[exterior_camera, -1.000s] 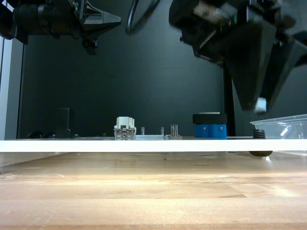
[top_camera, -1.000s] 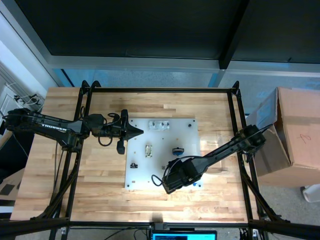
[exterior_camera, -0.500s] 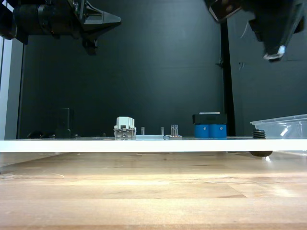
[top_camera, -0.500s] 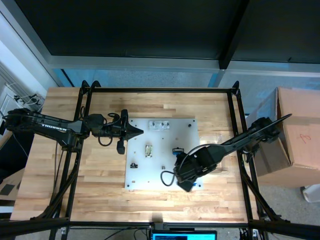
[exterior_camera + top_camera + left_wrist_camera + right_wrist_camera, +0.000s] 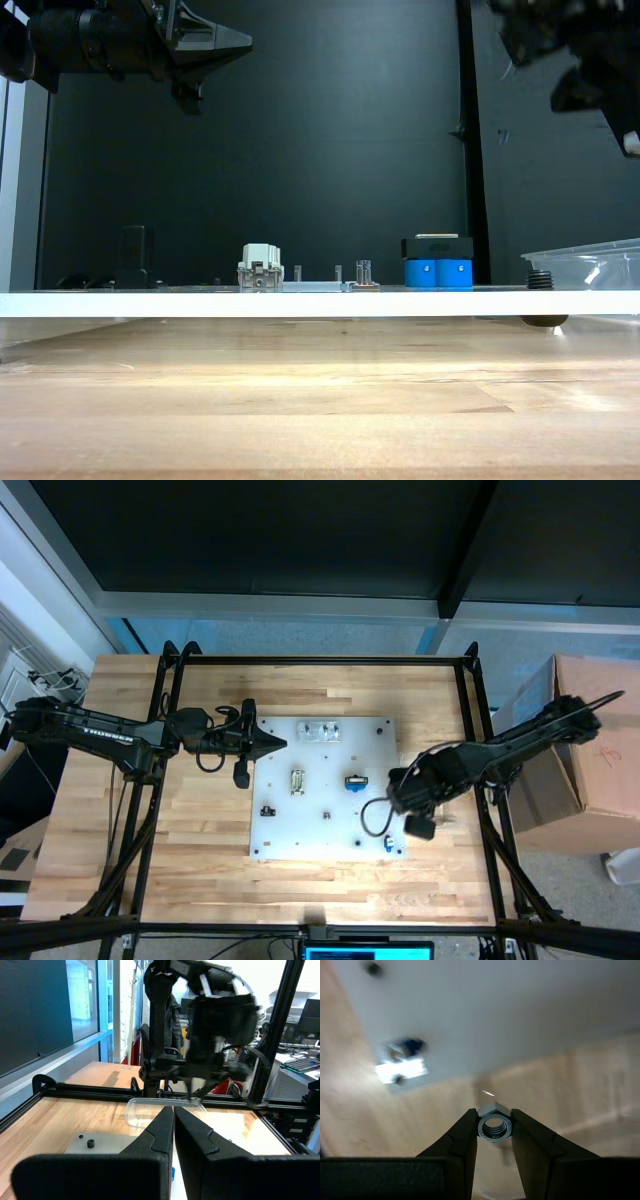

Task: Unfasten the M12 nut and place it in the container

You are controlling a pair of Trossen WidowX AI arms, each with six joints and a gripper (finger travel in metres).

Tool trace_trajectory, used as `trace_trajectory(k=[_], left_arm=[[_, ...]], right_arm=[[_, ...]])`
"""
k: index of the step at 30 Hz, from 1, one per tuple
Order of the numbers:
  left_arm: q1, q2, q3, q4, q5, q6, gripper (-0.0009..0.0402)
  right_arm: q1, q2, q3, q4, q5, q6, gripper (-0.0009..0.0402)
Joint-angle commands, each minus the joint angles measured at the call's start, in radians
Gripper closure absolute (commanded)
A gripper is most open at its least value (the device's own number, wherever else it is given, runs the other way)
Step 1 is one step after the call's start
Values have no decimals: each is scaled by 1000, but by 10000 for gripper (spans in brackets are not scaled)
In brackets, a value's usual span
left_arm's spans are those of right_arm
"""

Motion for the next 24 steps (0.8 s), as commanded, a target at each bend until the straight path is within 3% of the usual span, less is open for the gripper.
trace_trajectory(k=[1,8,19,24], left_arm=[[0,0,0,0,0,0,393],[0,0,0,0,0,1,393],[0,0,0,0,0,0,393],[0,0,0,0,0,0,393]], right_arm=[[-37,-84,-112,22,0,-63,391],[-72,-186,-275,95,0,-127,391],[-74,-142,-497,389,2,-151,391],[-74,-127,-530,417,34,-92,369]])
